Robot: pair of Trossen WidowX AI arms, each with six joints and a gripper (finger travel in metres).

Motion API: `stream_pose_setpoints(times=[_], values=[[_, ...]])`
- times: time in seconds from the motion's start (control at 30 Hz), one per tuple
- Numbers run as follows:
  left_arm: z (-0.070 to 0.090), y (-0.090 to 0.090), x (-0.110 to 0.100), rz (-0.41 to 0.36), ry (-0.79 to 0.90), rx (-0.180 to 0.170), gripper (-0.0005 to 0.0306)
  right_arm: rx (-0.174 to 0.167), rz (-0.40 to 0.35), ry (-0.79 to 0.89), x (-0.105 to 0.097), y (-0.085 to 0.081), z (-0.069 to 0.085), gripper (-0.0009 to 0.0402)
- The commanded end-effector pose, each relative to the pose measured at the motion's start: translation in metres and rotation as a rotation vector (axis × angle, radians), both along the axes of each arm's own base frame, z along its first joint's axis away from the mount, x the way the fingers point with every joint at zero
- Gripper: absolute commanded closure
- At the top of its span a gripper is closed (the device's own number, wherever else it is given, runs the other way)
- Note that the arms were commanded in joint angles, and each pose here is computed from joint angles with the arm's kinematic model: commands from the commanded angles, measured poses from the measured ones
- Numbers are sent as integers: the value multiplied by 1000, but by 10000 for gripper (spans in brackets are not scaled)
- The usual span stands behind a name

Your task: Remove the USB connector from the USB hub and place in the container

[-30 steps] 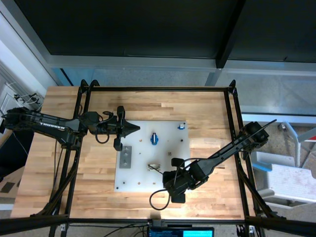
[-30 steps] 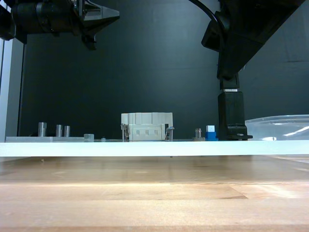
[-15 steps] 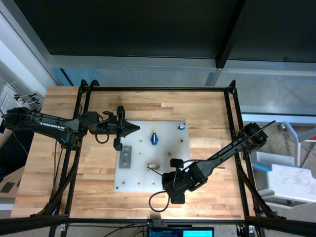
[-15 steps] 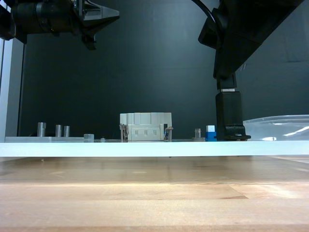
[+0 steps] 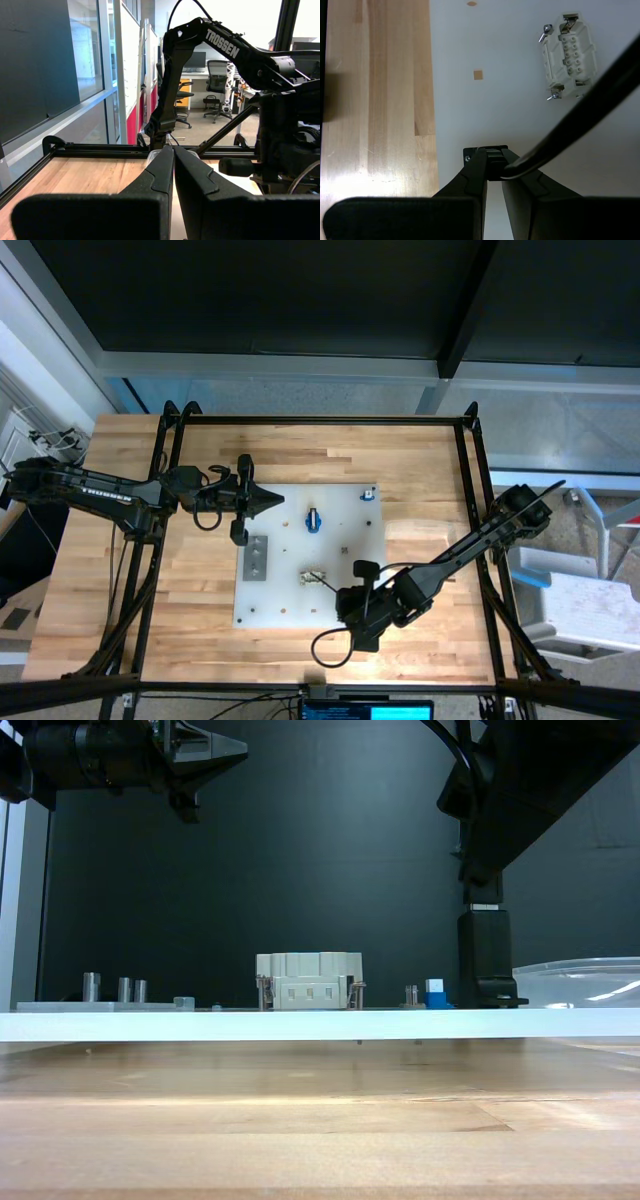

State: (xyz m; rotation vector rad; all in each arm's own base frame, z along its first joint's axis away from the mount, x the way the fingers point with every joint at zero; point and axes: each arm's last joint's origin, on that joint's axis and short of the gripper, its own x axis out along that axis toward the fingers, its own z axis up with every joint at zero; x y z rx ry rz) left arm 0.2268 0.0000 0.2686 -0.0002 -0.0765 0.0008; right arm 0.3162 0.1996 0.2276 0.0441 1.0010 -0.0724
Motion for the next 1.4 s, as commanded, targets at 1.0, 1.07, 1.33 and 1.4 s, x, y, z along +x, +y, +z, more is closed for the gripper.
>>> stream_pose_setpoints(times=[1.0,1.07,1.33,1.4], values=[[0,0,0,0,0,0,299,-21,135,121,23,4,12,393],[0,0,0,0,0,0,300,-29,117,113,23,4,12,393],[0,0,0,0,0,0,299,-58,76,61,12,7,20,393],[0,0,0,0,0,0,300,-52,69,50,10,7,19,393]])
